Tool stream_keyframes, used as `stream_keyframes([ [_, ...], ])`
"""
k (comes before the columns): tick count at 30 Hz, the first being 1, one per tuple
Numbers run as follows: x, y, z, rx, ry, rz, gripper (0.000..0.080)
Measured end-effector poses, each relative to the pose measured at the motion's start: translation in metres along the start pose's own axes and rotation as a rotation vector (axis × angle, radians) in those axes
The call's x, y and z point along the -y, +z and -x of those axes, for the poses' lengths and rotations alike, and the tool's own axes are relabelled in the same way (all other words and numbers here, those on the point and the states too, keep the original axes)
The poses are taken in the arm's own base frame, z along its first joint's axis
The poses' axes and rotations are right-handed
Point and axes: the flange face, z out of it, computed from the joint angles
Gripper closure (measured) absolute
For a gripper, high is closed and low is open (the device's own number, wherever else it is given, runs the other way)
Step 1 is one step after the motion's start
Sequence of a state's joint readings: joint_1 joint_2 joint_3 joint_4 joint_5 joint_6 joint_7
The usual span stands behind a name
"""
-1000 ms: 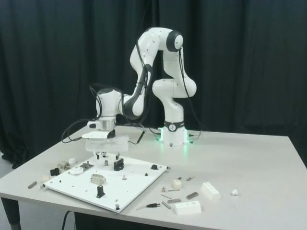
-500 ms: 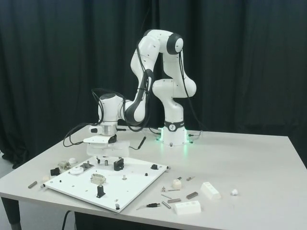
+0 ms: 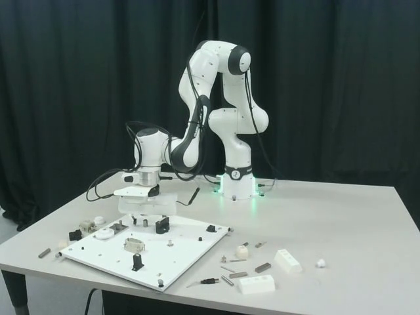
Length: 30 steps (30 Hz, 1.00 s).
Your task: Remove round peg 4.
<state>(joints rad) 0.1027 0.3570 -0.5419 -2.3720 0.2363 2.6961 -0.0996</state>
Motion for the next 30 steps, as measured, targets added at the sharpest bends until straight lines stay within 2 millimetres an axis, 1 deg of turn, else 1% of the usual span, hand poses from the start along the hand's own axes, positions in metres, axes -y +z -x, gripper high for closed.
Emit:
stream_keyframes([
  [8,0.0002,-0.0001,0.0,0.0,0.0,0.0,0.0003],
  [9,0.0003,-0.0001,0.0,0.0,-0.001,0.0,0.0118],
  [14,0.0011,0.0,0.0002,0.001,-0.001,-0.002,0.0118],
  [15,0.0012,0.0001,0.0003,0.002,0.0,-0.002,0.0304],
  [20,-0.0006,-0.0005,-0.0012,0.006,0.007,-0.004,0.0304],
  [21,-0.0017,-0.001,-0.0022,0.004,0.01,-0.004,0.0486],
  [25,-0.0063,-0.003,-0.0059,0.0,0.019,-0.004,0.0486],
  [29,-0.0065,-0.0029,-0.0075,0.006,0.02,-0.005,0.0486],
  [30,-0.0066,-0.0029,-0.0077,0.007,0.02,-0.005,0.0651],
])
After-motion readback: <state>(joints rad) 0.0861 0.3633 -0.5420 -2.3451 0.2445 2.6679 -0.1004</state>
